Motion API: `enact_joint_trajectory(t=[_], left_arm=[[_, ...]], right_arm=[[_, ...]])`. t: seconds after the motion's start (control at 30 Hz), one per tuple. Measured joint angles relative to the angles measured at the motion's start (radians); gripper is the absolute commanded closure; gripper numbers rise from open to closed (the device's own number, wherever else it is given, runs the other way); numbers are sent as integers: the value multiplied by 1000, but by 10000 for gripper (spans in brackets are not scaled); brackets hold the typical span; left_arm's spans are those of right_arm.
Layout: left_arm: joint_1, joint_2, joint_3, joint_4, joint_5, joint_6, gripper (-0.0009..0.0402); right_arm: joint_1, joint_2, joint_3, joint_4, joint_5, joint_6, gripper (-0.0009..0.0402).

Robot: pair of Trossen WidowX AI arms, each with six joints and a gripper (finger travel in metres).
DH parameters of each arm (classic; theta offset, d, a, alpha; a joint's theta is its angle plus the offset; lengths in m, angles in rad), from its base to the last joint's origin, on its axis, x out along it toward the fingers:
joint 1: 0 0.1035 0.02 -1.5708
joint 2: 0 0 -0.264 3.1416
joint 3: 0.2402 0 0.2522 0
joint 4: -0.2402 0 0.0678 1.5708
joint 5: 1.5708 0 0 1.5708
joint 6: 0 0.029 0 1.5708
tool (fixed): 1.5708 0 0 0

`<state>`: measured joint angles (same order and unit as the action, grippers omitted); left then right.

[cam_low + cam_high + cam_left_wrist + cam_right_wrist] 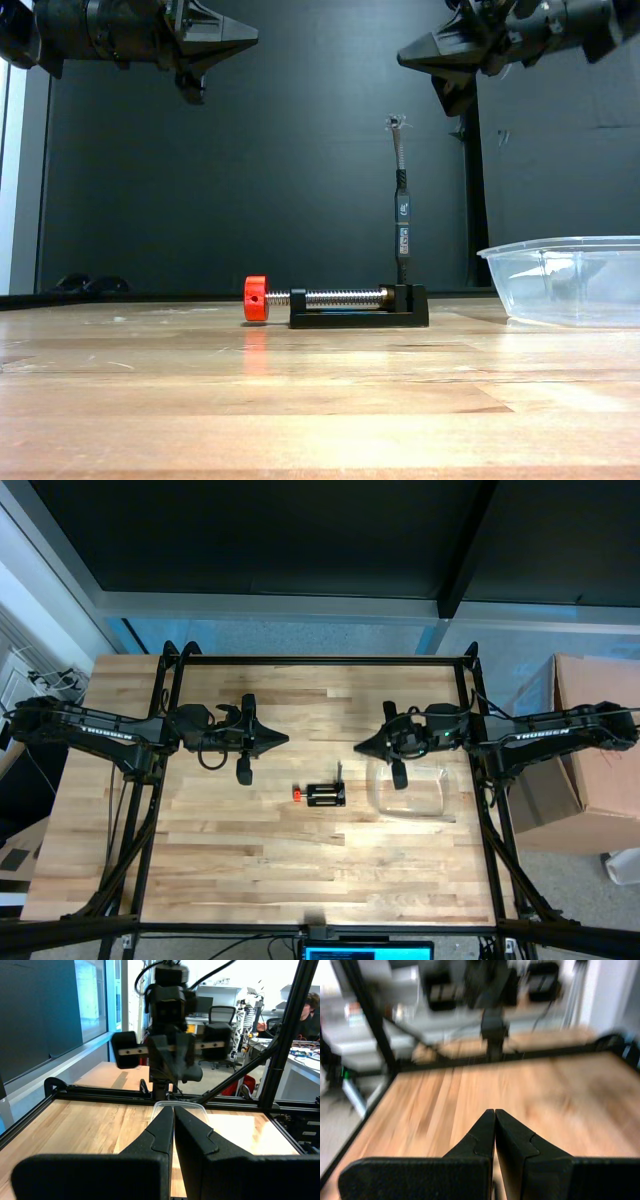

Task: Remove the USB-C connector from the USB-C receptacle and place in the container

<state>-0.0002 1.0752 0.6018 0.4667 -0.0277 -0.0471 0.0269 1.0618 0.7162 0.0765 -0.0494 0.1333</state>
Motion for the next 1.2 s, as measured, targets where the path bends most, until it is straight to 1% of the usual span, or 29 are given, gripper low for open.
enact_joint_trajectory(t=[0.1, 0.23, 0.47, 0.6, 0.8, 0.93, 1.03, 1.2], left_arm=[[0, 0, 0, 0, 0, 0, 393], [0, 0, 0, 0, 0, 0, 393], [0, 0, 0, 0, 0, 0, 393], [0, 0, 0, -1, 0, 0, 393], [0, 0, 0, -16, 0, 0, 393], [0, 0, 0, -16, 0, 0, 393], [0, 0, 0, -16, 0, 0, 393], [0, 0, 0, -16, 0, 0, 393]], right_arm=[[38, 42, 105, -242, 0, -2, 385], [82, 129, 248, -521, 5, -9, 369], [125, 313, 454, -826, 10, -11, 320], [140, 408, 571, -973, 37, -8, 282], [143, 541, 742, -1113, 57, -7, 227], [144, 608, 833, -1146, 57, -8, 201], [144, 646, 880, -1155, 57, -8, 191], [144, 684, 912, -1180, 57, -12, 194]])
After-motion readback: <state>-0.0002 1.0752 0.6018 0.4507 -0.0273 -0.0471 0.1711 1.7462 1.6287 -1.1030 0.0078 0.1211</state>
